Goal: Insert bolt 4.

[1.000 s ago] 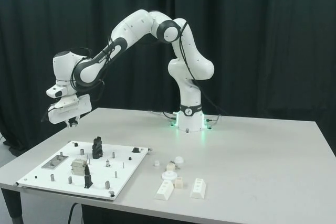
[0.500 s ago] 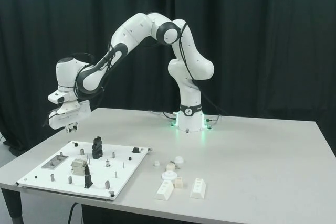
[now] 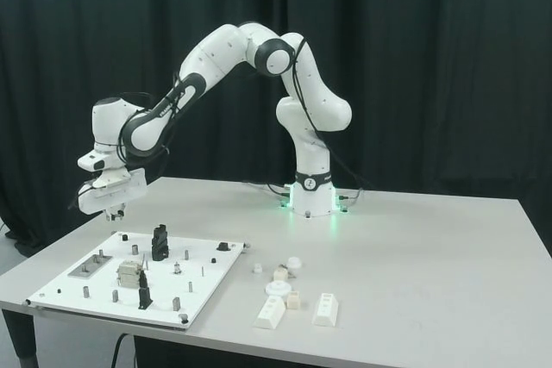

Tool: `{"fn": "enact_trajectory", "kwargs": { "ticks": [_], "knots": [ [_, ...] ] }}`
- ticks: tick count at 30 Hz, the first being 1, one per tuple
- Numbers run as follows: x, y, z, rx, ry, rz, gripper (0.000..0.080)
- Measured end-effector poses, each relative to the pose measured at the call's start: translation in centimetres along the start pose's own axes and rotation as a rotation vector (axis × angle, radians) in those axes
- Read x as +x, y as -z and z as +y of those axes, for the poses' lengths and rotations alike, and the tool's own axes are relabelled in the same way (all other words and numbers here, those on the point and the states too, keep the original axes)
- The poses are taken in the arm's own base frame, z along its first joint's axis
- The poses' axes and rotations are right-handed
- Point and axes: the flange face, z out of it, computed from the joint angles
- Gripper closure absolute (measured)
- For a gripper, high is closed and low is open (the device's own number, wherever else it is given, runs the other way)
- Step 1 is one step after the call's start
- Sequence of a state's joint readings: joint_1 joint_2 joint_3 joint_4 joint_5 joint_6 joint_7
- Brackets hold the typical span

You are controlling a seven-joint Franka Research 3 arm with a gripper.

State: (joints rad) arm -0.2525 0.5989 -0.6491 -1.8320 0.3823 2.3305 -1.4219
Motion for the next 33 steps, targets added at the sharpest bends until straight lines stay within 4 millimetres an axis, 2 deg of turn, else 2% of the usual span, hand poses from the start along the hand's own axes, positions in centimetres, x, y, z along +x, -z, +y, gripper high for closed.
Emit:
{"fn": "enact_trajectory", "kwargs": {
  "ticks": [13,33],
  "knots": [
    [-1.3,-1.3,0.4,0.019,0.002,0.045,0.0578],
    [-0.6,-3.1,-0.1,0.047,0.002,0.038,0.0579]
  ]
}}
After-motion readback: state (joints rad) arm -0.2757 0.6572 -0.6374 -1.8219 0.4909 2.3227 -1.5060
